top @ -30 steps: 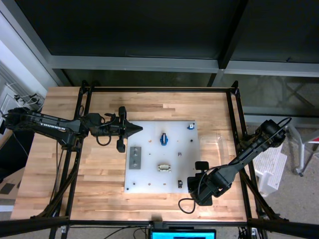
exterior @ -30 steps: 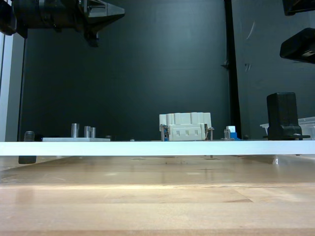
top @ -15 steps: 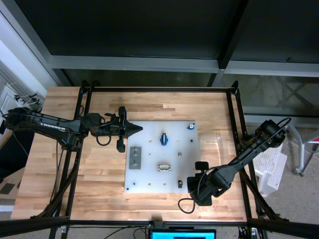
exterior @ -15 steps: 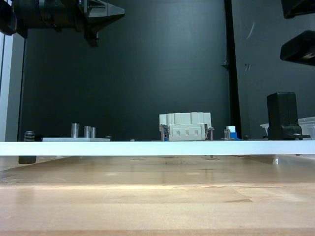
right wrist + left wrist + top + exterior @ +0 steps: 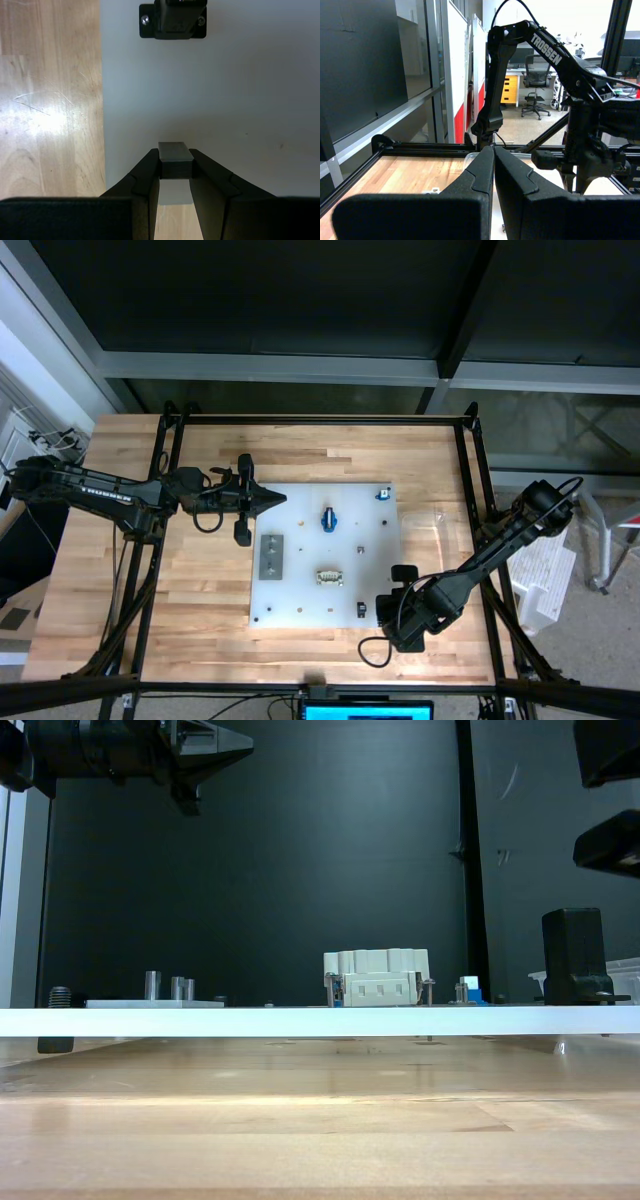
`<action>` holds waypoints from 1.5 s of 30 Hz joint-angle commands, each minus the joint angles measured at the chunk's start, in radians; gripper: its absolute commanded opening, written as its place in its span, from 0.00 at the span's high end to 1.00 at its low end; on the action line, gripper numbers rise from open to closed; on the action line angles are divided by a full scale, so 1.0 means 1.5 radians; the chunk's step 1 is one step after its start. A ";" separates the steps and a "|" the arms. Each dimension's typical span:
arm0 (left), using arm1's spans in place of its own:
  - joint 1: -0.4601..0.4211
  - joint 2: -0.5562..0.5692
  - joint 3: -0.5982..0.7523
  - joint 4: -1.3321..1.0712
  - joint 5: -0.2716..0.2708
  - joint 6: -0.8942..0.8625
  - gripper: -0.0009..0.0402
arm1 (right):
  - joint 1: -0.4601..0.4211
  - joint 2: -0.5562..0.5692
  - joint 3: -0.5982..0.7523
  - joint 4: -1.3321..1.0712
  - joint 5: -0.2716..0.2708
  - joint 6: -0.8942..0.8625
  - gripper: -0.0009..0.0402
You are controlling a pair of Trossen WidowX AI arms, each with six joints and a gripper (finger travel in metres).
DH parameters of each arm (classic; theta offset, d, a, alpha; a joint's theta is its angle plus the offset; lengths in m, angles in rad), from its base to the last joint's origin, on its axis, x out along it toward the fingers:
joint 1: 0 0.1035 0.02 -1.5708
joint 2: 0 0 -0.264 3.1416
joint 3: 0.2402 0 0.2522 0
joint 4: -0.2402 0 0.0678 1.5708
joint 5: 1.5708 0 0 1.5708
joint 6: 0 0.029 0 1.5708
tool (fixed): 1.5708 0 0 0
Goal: Pick the 16mm bar and install on taskboard
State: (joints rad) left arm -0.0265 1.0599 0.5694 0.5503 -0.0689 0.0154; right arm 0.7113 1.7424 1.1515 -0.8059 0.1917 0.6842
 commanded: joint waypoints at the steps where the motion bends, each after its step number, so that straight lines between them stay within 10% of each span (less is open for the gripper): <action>1: 0.000 0.000 0.000 0.000 0.000 0.000 0.98 | 0.000 0.001 -0.002 -0.003 0.000 -0.001 0.96; 23: 0.000 0.000 0.000 0.000 0.000 0.000 0.98 | 0.001 -0.039 -0.002 -0.017 -0.002 -0.002 0.48; 45: 0.000 0.000 0.000 0.000 0.000 0.000 0.98 | 0.002 -0.089 -0.002 -0.043 -0.001 -0.002 0.47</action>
State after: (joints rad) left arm -0.0265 1.0599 0.5694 0.5503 -0.0689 0.0154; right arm 0.7136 1.6093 1.1481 -0.8715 0.1902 0.6800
